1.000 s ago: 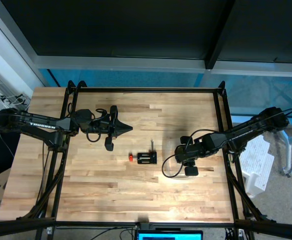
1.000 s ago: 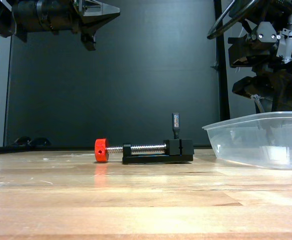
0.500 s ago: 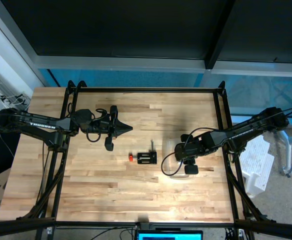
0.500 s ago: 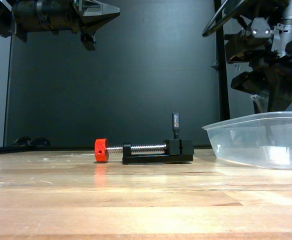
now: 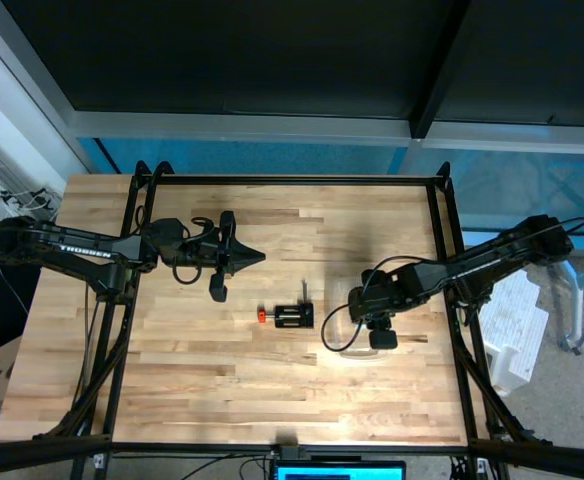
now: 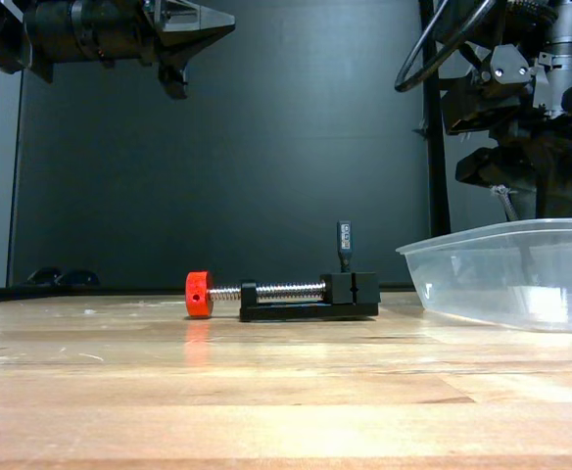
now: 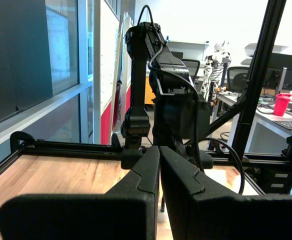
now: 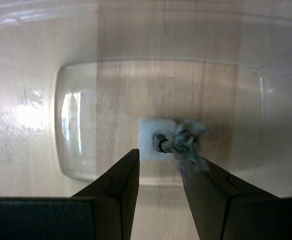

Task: Pick the usb-c connector and install on the hub

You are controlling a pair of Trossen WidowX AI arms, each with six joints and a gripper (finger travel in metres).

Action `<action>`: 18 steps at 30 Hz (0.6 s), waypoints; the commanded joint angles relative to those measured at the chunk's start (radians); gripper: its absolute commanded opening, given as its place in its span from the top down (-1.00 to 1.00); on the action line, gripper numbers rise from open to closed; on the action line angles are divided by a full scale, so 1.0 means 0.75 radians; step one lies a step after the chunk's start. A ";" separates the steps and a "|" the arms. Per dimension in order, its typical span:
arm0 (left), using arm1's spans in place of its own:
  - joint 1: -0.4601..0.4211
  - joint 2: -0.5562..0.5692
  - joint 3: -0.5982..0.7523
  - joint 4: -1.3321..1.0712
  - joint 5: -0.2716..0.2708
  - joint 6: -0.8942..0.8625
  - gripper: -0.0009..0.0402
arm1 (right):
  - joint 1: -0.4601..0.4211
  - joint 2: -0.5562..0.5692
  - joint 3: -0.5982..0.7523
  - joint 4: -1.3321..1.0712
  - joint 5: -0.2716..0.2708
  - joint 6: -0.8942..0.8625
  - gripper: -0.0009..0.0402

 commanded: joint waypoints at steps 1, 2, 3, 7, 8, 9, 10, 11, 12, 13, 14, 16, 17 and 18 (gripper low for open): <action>0.001 0.000 0.001 -0.002 0.000 0.000 0.96 | 0.001 0.051 0.023 -0.010 -0.002 -0.022 0.41; 0.001 0.000 0.001 -0.002 0.000 0.000 0.96 | 0.001 0.065 0.025 -0.009 -0.002 -0.021 0.41; 0.001 0.000 0.001 -0.001 0.000 0.000 0.96 | 0.001 0.076 0.026 -0.007 -0.002 -0.022 0.41; 0.001 0.000 0.001 -0.002 0.000 0.000 0.96 | 0.001 0.097 0.026 -0.004 0.000 -0.023 0.41; 0.001 0.000 0.001 -0.002 0.000 0.000 0.96 | 0.001 0.099 0.026 -0.005 0.000 -0.024 0.41; 0.000 0.000 0.001 -0.001 0.000 0.000 0.96 | 0.001 0.101 0.026 -0.002 0.001 -0.028 0.41; 0.001 0.000 0.001 -0.001 0.000 0.000 0.96 | 0.001 0.101 0.026 -0.001 0.001 -0.028 0.41; 0.000 0.000 0.001 -0.001 0.000 0.000 0.96 | 0.001 0.101 0.026 0.002 0.002 -0.028 0.41; 0.001 0.000 0.001 -0.001 0.000 0.000 0.96 | 0.001 0.101 0.026 0.004 0.003 -0.028 0.41; 0.000 0.000 0.001 -0.001 0.000 0.000 0.96 | 0.001 0.101 0.026 0.005 0.003 -0.028 0.41; 0.001 0.000 0.001 -0.001 0.000 0.000 0.96 | 0.001 0.101 0.026 0.005 0.003 -0.027 0.41; 0.000 0.000 0.001 -0.001 0.000 0.000 0.96 | 0.000 0.101 0.026 0.009 0.003 -0.027 0.41; 0.001 0.000 0.001 -0.001 0.000 0.000 0.96 | -0.001 0.101 0.026 0.014 0.003 -0.027 0.41; 0.000 0.000 0.001 -0.001 0.000 0.000 0.96 | -0.001 0.101 0.026 0.020 0.002 -0.027 0.41</action>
